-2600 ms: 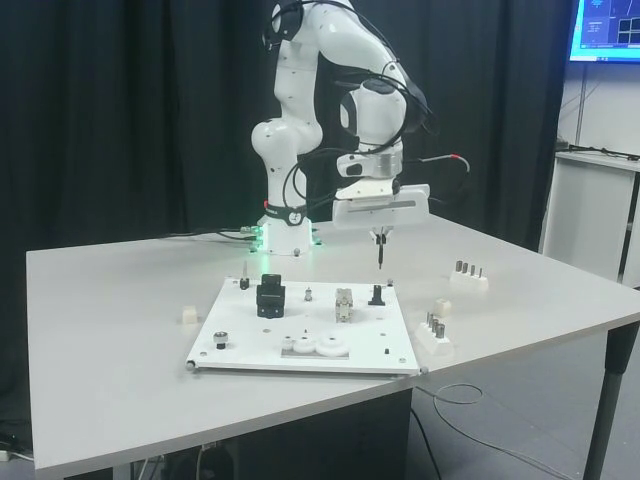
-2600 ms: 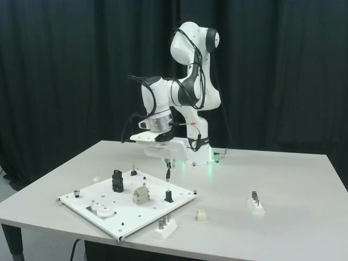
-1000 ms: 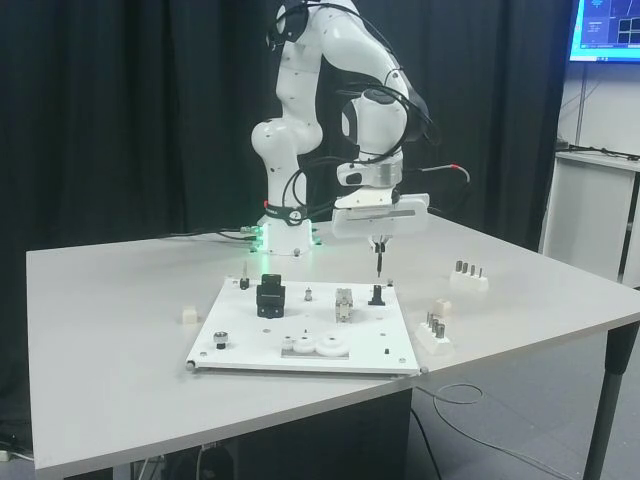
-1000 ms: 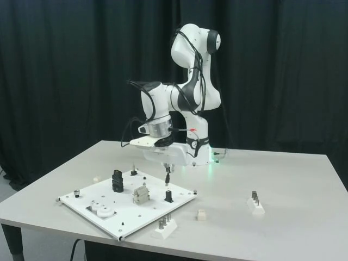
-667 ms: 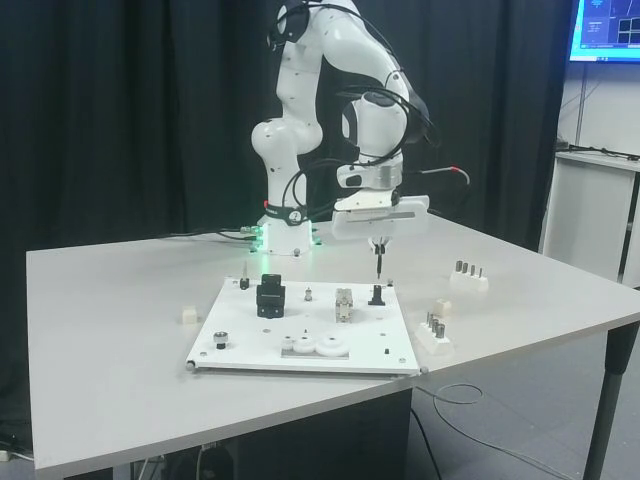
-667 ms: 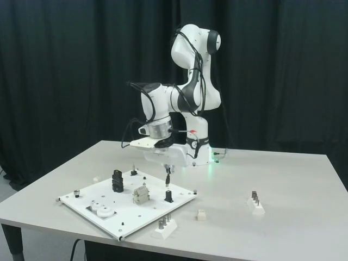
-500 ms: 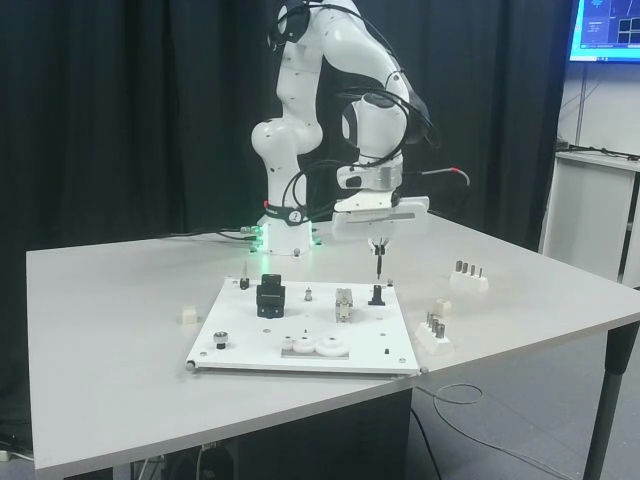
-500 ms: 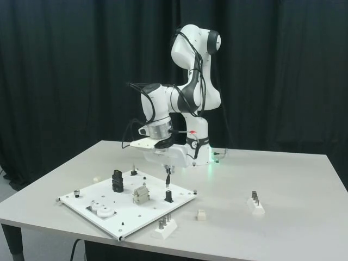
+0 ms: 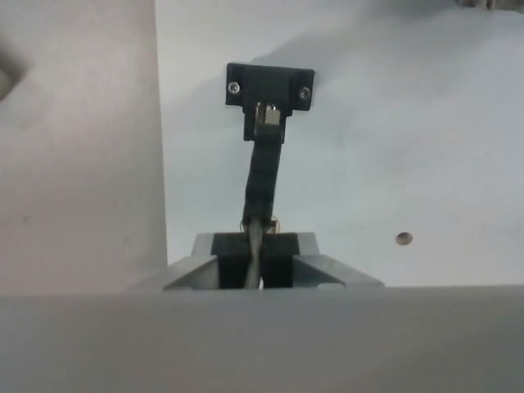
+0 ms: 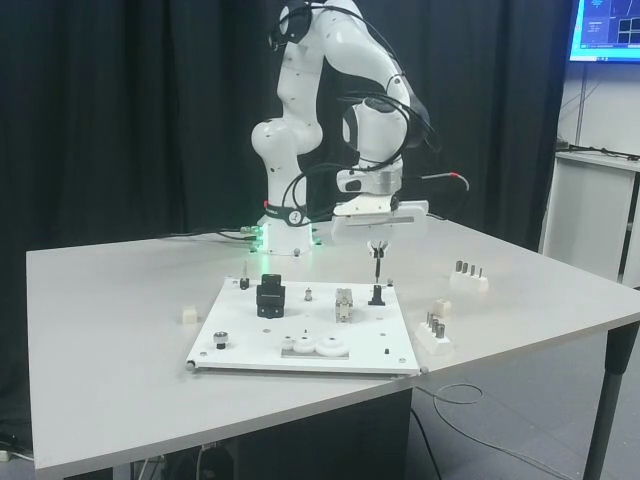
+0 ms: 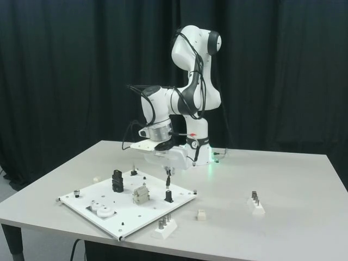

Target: Insert USB.

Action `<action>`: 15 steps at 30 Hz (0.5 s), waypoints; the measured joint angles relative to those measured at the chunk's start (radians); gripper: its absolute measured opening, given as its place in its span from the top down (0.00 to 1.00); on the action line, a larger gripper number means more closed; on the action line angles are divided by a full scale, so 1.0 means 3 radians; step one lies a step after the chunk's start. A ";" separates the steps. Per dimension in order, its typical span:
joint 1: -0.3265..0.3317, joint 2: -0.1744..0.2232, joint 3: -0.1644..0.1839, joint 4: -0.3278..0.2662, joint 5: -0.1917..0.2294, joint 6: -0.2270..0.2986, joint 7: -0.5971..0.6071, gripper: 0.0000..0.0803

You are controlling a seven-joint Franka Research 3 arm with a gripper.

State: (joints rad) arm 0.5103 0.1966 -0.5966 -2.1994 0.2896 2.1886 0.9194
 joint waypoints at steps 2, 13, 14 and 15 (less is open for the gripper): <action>0.0000 0.0009 0.0004 0.0000 0.0015 -0.0004 -0.0005 0.97; 0.0000 0.0037 0.0024 0.0000 0.0054 -0.0026 -0.0053 0.97; 0.0000 0.0038 0.0025 0.0000 0.0054 -0.0026 -0.0053 0.97; 0.0000 0.0040 0.0026 0.0000 0.0054 -0.0026 -0.0053 0.97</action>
